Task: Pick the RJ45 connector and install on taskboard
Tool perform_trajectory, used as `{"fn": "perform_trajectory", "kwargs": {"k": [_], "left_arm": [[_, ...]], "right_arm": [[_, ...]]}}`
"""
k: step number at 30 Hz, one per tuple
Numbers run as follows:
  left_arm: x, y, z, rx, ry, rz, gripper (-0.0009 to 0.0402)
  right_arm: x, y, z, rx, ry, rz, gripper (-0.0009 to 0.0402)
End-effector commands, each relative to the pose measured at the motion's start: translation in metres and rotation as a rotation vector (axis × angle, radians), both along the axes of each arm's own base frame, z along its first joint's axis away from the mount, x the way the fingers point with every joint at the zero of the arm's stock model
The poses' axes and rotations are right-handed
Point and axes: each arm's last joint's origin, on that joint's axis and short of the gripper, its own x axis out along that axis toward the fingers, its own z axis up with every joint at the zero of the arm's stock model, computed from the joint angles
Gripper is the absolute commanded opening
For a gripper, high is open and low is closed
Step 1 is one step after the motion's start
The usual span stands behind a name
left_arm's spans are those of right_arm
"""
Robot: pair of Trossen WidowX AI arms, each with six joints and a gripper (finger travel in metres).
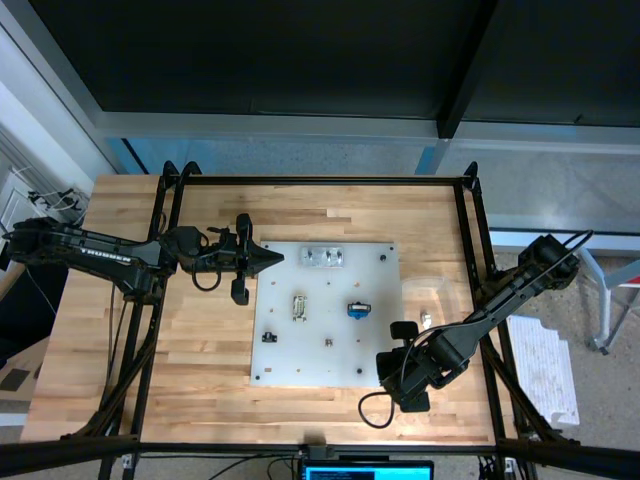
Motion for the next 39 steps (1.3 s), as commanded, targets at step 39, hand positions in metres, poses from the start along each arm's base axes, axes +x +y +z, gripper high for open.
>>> {"fn": "perform_trajectory", "kwargs": {"k": [39], "left_arm": [[0.000, 0.000, 0.000, 0.000, 0.000, 0.000, 0.0000]], "right_arm": [[-0.006, -0.004, 0.028, 0.047, -0.061, -0.001, 0.0143]]}}
